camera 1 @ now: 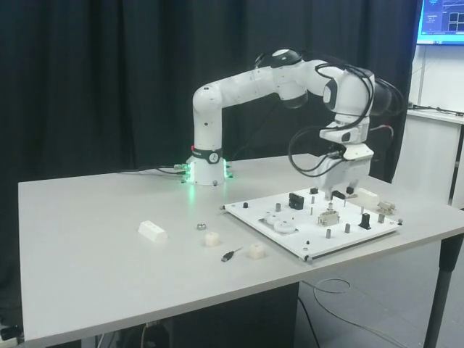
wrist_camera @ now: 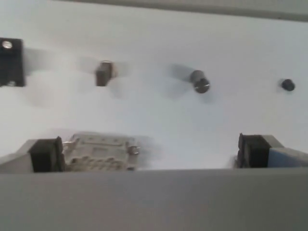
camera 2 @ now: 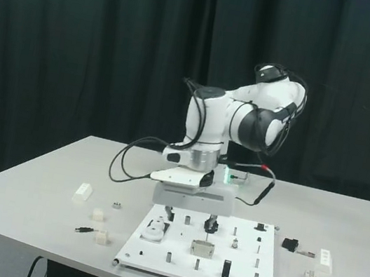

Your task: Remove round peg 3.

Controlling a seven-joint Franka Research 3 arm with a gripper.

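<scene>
My hand (wrist_camera: 149, 151) hangs wide open and empty just above the white board (camera 1: 290, 235) on the grey desk (camera 1: 94, 254). Between my black fingertips (wrist_camera: 45, 155), ahead at twelve o'clock, two upright metal pegs (wrist_camera: 199, 81) stand apart on the board; which is round peg 3 I cannot tell. A grey connector block (wrist_camera: 98, 153) lies beside one fingertip.

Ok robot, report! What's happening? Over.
Gripper open, empty, above the board. Pegs standing in it, none grabbed. Nothing blocking.
</scene>
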